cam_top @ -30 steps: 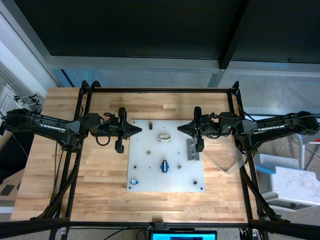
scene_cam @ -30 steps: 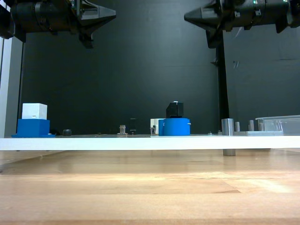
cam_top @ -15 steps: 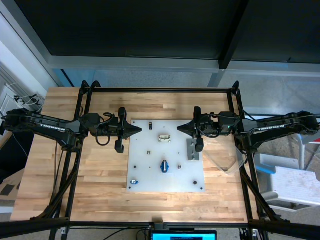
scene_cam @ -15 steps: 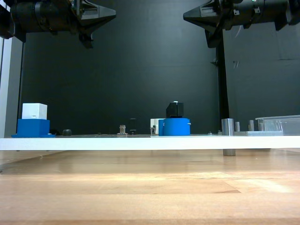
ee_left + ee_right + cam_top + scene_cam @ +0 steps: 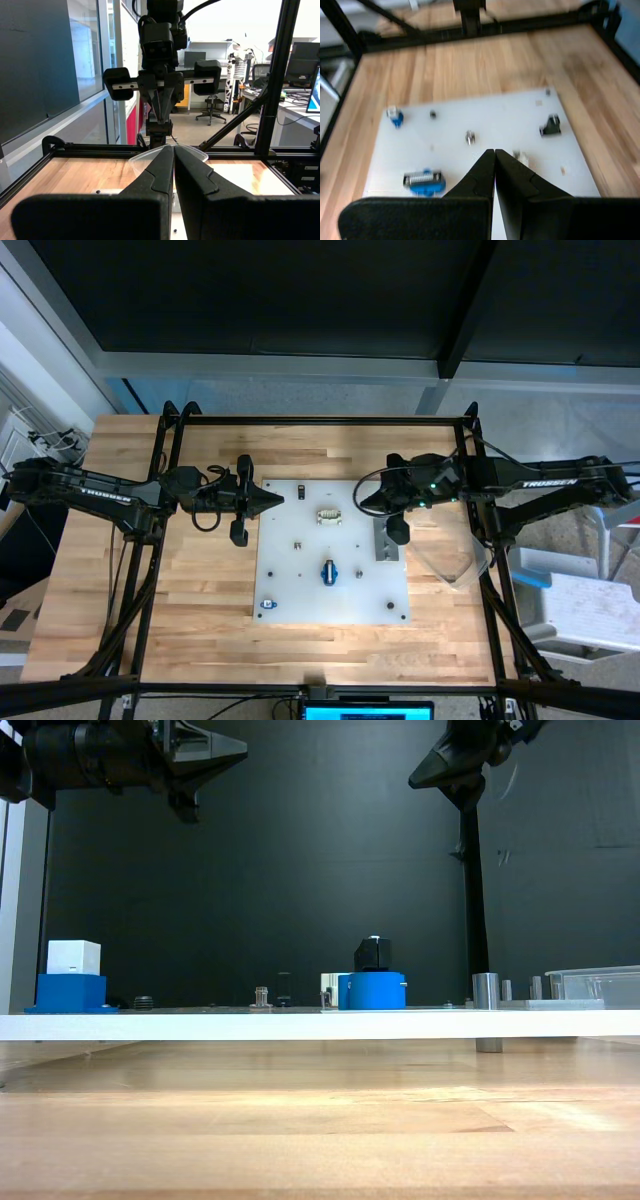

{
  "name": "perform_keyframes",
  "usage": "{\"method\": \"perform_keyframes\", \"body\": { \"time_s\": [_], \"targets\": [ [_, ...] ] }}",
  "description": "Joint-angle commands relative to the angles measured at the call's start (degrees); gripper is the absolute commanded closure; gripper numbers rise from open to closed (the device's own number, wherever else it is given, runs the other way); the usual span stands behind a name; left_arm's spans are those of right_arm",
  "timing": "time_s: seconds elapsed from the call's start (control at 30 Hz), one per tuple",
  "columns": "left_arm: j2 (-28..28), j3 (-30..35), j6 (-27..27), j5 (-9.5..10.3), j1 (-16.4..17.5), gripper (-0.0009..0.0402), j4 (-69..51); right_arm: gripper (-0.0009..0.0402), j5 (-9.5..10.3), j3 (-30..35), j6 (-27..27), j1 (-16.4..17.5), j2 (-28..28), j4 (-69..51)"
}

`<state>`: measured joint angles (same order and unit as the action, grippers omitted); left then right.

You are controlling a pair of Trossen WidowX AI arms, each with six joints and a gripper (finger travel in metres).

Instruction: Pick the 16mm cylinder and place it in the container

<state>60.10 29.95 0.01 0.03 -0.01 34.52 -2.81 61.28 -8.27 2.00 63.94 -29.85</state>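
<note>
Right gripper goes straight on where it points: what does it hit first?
Probably the white board, near a small metal stud; depth unclear. Right gripper hangs shut above it; left gripper parked over board's left edge.

High view: above the near edge of the table (image 5: 190, 590), looking down and away; whole board (image 5: 295, 585) in frame.
Low view: tabletop height, level, close (board seen edge-on).
Left wrist: along left gripper (image 5: 173, 148), level, facing the right arm (image 5: 161, 45).
Right wrist: along right gripper (image 5: 494, 151), tilted down onto the board, which the high and low views also show.
</note>
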Motion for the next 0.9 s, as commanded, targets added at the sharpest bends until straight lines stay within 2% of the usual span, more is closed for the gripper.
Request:
{"method": "perform_keyframes", "body": {
  "time_s": [0.03,0.5,0.9],
  "targets": [
    [0.0,0.0,0.0,0.00,0.0,0.0393,0.0,0.0393,-0.02,5.2,0.0,0.1,3.2,-6.9],
    [0.0,0.0,0.0,0.00,0.0,0.0393,0.0,0.0393,-0.04,22.9,0.4,0.6,17.3,-29.6],
    [0.0,0.0,0.0,0.00,0.0,0.0393,0.0,0.0393,-0.02,29.7,1.2,1.2,24.0,-41.0]
  ]
}}
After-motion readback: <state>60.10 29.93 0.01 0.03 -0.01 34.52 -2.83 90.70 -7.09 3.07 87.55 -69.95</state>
